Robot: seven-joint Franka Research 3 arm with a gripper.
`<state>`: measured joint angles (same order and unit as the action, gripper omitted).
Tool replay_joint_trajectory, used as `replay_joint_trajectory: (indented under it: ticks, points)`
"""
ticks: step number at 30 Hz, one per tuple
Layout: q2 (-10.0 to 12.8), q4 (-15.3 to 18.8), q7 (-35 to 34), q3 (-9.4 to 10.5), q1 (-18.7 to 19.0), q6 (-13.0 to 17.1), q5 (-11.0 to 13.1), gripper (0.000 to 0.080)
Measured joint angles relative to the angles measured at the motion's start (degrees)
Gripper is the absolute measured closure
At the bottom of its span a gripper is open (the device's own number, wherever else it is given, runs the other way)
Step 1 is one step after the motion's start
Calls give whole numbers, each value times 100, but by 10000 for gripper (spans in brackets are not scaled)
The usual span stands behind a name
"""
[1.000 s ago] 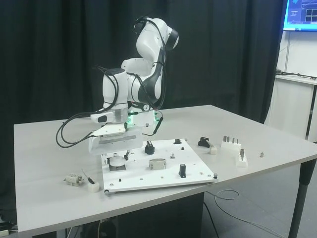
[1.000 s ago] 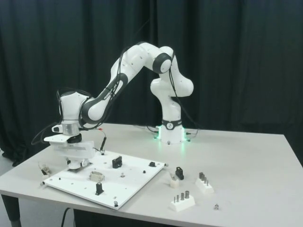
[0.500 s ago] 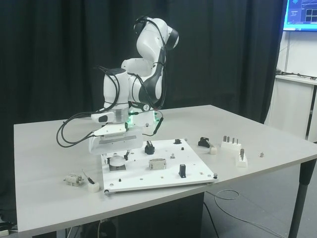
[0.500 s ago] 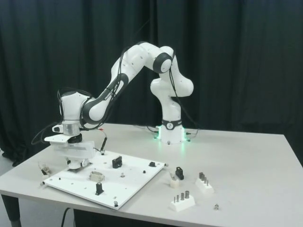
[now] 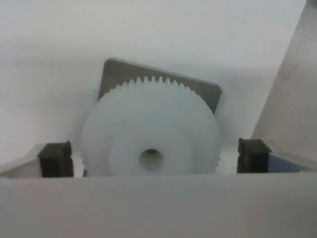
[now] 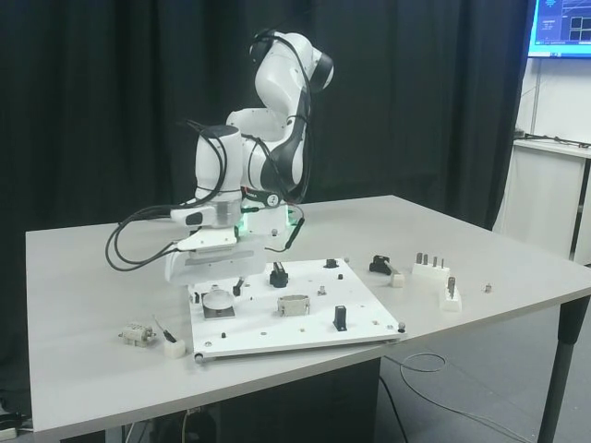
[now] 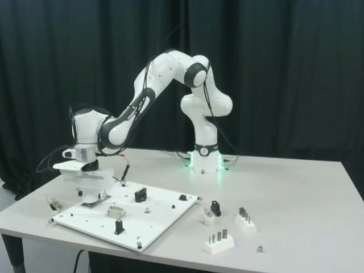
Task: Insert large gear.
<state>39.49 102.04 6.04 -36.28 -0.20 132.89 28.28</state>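
Hovering just above the white board [image 6: 305, 334], the gripper [image 5: 151, 157] has its two black fingertips [image 5: 55, 159] spread wide, one on each side of the large gear [image 5: 150, 134] and clear of its teeth, so the claw is open and grips nothing. The gear lies flat over a grey square plate [image 5: 195, 88] near the corner of the board closest to the arm's wrist, its centre hole facing up.

One risk, as I judge it, is that the gear is not fully down on its shaft: whether a pin fills the hole cannot be made out, and a gear resting tilted or only partly seated would count as a failed insertion. Another is that a fingertip catches the teeth when the arm moves off, dragging the gear sideways or lifting it, since the pads sit near its rim.

In the room views the wrist body covers most of the gear [image 6: 220, 299], and only a pale disc shows beneath it. The wrist view's foreground is blocked by the gripper's own white housing, hiding the gear's near edge.
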Motion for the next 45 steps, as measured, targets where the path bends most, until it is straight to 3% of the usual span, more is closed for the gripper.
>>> replay_joint_trajectory:
  ticks: [1,2,3,9,17,45]
  points:
    - [-18,0,-16,-6,0,-7,-27,82]
    - [-37,0,-30,-14,0,-16,-62,82]
    - [-58,0,-43,-23,-1,-24,-100,22]
    - [-200,-1,-251,-82,-20,-59,-319,22]
    - [-300,-15,-533,-116,-98,-50,-384,3]
    - [-115,-32,-989,77,-337,402,-291,3]
